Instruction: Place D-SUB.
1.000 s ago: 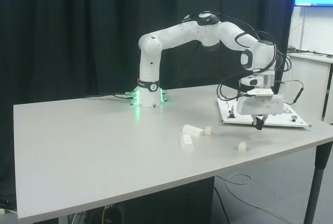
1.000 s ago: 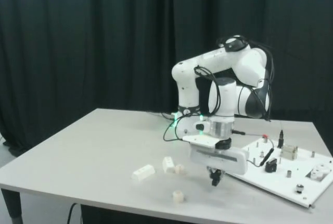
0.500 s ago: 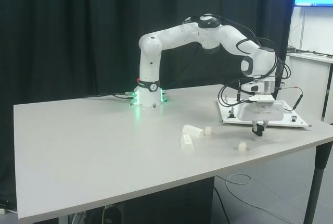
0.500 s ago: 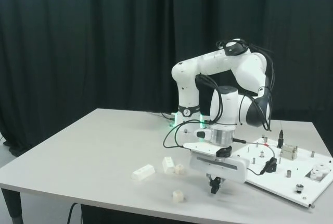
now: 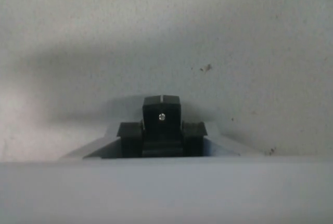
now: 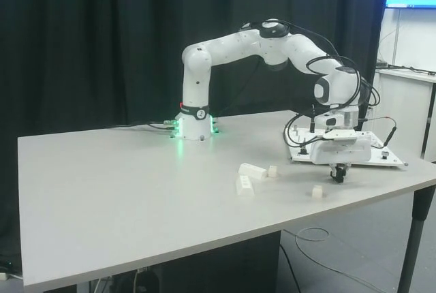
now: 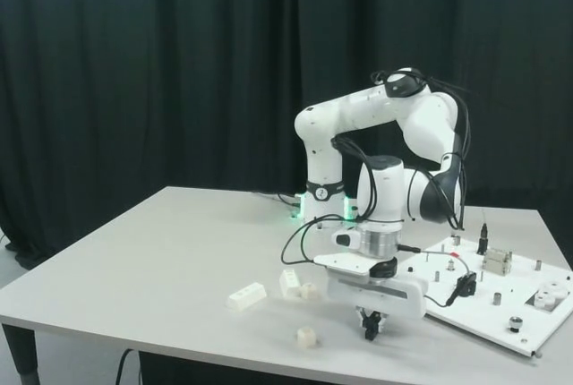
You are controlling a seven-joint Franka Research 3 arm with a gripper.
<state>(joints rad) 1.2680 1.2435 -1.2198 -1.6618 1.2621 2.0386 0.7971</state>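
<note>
Now the gripper (image 7: 370, 328) hangs low over the bare table (image 7: 161, 260), fingers pinching a small black plug (image 5: 162, 118); the white board (image 7: 501, 313) lies just beside them.

Tabletop (image 6: 122, 184): grey, matt, smooth, with faint specks in wrist view. Arm (image 7: 358, 116): white glossy plastic shell. Curtain (image 7: 134, 72): black cloth, hanging in folds. Board (image 7: 501, 309): white, flat, smooth. Blocks (image 6: 248, 170): white, matt.

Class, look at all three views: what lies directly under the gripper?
Bare grey table lies under the gripper, beside the white board. Its jaws hold a small black part, which covers the spot right below it.
</note>
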